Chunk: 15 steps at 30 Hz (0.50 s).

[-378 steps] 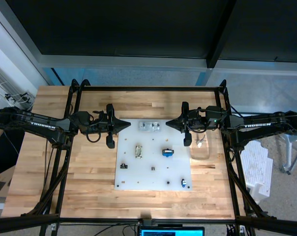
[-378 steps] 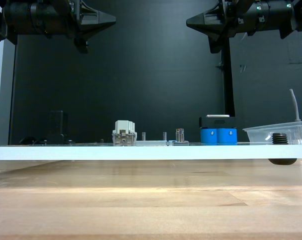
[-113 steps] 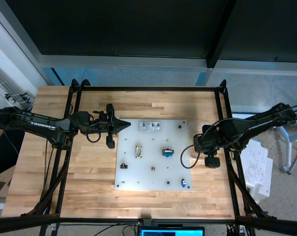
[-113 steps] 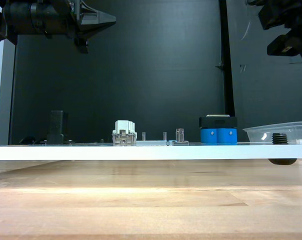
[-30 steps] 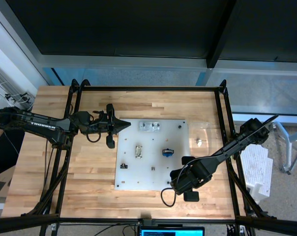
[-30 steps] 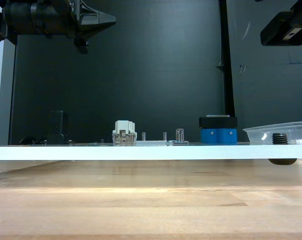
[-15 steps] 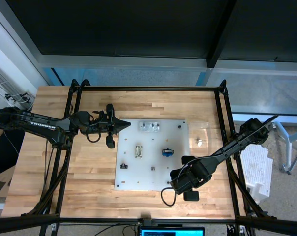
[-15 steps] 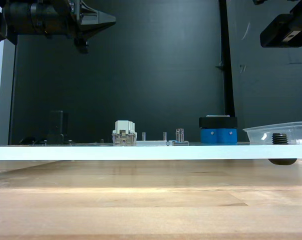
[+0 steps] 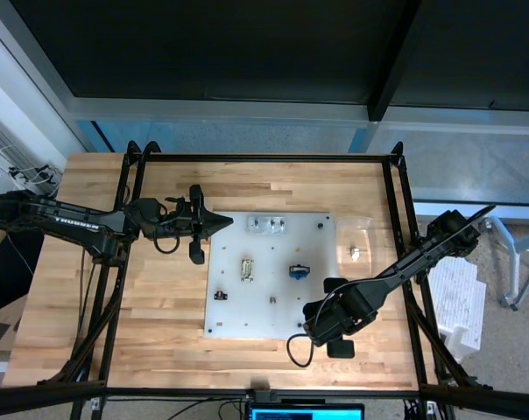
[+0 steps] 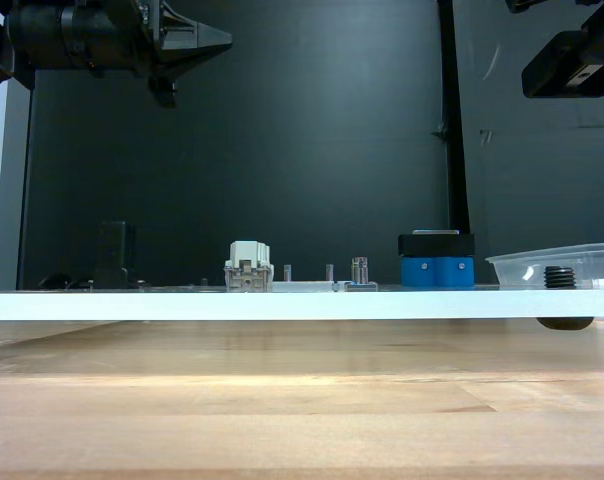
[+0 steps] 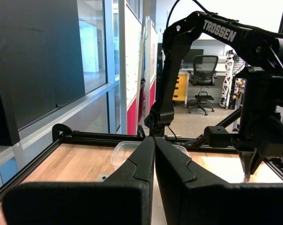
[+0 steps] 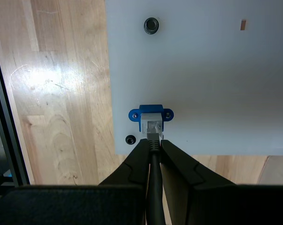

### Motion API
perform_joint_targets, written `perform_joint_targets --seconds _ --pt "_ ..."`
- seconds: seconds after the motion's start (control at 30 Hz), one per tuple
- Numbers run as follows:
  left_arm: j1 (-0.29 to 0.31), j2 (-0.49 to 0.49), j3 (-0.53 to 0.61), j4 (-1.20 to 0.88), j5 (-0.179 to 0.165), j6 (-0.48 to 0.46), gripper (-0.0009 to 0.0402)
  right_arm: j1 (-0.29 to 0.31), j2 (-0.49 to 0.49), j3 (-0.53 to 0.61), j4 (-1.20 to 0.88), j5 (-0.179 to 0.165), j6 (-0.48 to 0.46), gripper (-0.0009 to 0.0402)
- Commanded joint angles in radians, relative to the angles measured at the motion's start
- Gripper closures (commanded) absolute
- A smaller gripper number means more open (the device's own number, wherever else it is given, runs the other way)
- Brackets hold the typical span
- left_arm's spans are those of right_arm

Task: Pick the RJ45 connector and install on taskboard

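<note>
So my right gripper (image 12: 153,140) is reaching down over the near right corner of the taskboard (image 9: 247,302), and I'm pinching the RJ45 connector (image 12: 153,127) by its dark tail end, with the fingers squeezing in on both sides. The clear plug is poking out past my fingertips (image 12: 142,142) and its front is sitting right at the mouth of the little blue fitting (image 12: 151,112) near the board's edge, touching it. I can't tell how deep it's going in, honestly. A round dark fitting (image 12: 151,25) is sitting farther along on the white plate, and a small black one (image 12: 130,139) is just beside the blue piece. My left gripper (image 9: 228,224) is hanging up high at the board's far left corner, well apart from all that, fingers pressed together and gripping nothing. A clear tray (image 9: 359,249) is lying on the wooden table (image 9: 159,306) just off the board's right side.
</note>
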Motion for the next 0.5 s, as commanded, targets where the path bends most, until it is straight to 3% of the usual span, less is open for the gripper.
perform_joint_targets --seconds 0.03,0.5 --pt "0.000 0.000 0.000 0.000 0.000 0.000 0.0393 0.000 0.000 -0.001 0.000 0.013 -0.002 0.0393" --pt "0.000 0.000 0.000 0.000 0.000 0.000 0.0393 0.000 0.000 -0.049 0.055 0.011 -0.003 0.0393"
